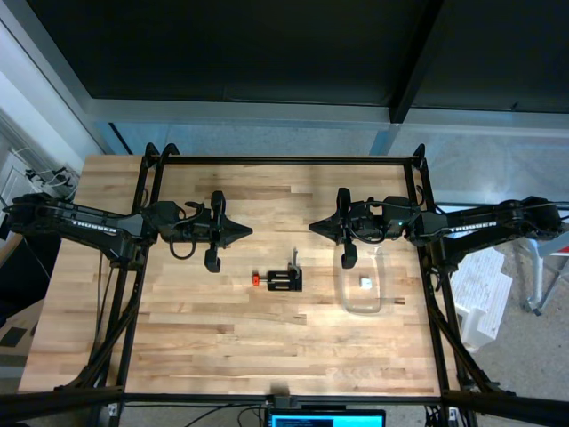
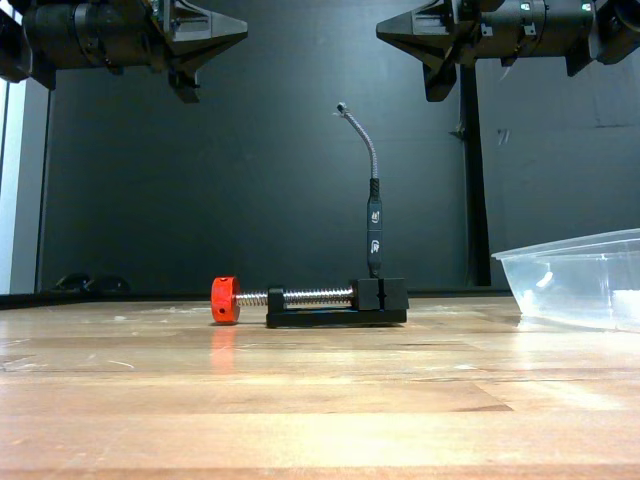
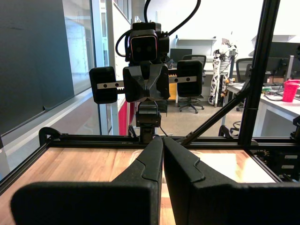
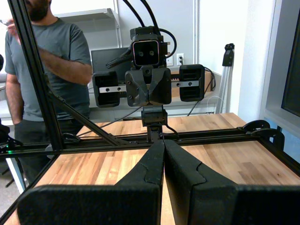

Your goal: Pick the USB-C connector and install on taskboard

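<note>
The connector (image 2: 373, 225) is standing upright on the vise (image 2: 340, 303), its cable (image 2: 367, 140) rising free. The left end effector (image 3: 162, 140) and right end effector (image 4: 164, 142) are hanging pinched together, empty, high above the worktop (image 2: 300, 400).

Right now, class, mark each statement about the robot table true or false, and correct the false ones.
1. The USB-C connector stands upright on the black vise. True.
2. The right gripper holds the connector. False: it is shut on nothing, raised above the table.
3. The braided cable rises out of the clear tray. False: it rises from the connector on the vise.
4. The left gripper is shut and raised above the table. True.
</note>
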